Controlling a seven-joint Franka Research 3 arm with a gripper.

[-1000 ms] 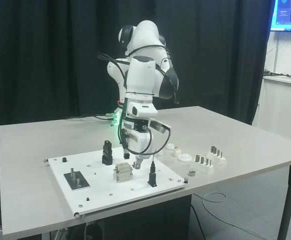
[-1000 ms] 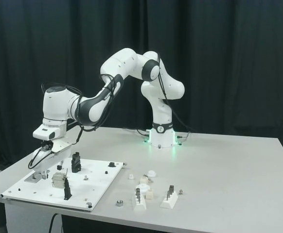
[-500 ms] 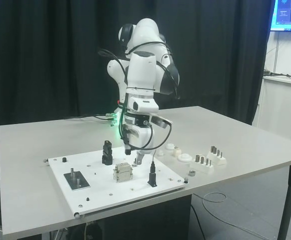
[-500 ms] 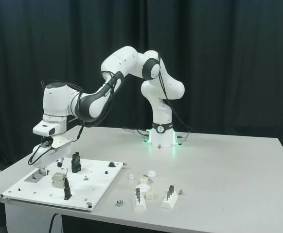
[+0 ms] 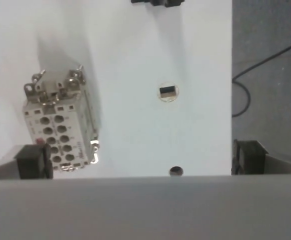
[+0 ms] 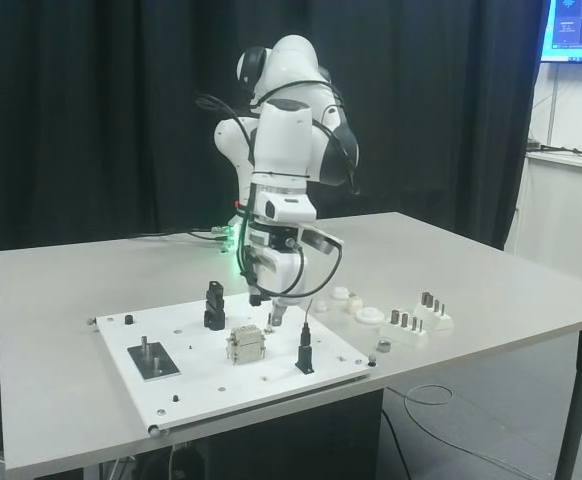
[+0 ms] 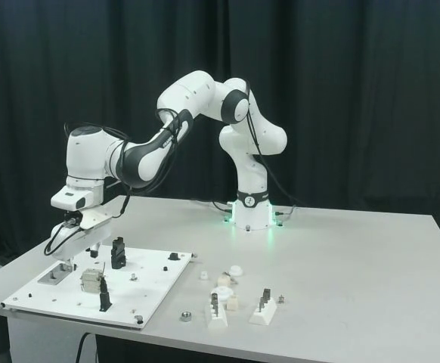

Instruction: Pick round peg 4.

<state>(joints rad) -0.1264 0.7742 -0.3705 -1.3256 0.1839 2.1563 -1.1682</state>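
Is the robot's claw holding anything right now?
No: in the wrist view the two black fingertips stand wide apart with only the white board between them.

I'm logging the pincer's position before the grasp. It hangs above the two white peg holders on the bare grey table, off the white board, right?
Not quite. The pincer hangs above the white board, near the grey multi-pin connector. The two white peg holders do stand on the bare grey table, off the board, but away from the pincer. The first room view shows this.
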